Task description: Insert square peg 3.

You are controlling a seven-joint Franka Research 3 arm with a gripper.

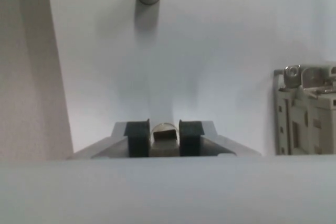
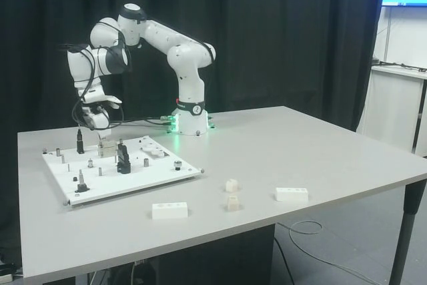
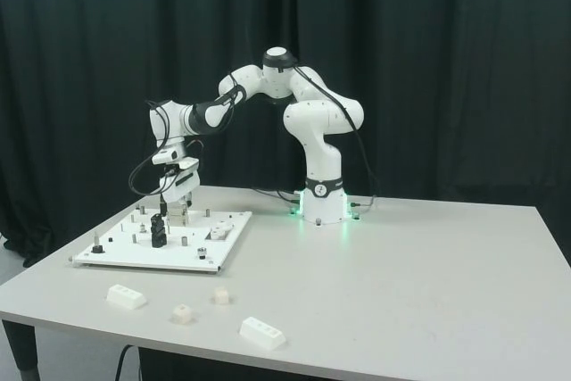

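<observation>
fingers (image 1: 164, 137) pinching peg (image 1: 164, 134) | held low over white board (image 1: 210, 66), judged so it can drop squarely into its hole | board on worktop (image 2: 320, 151)

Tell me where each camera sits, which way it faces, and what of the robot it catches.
Wrist view: on the arm's wrist, looking down past the end effector, black fingers shut on a metal peg, onto the white board.
First room view: across the grey table, arm base far, board left; whole white arm shows.
Second room view: another table side, facing the base; whole arm shows.
Shared: both room views show the board and end effector.
</observation>
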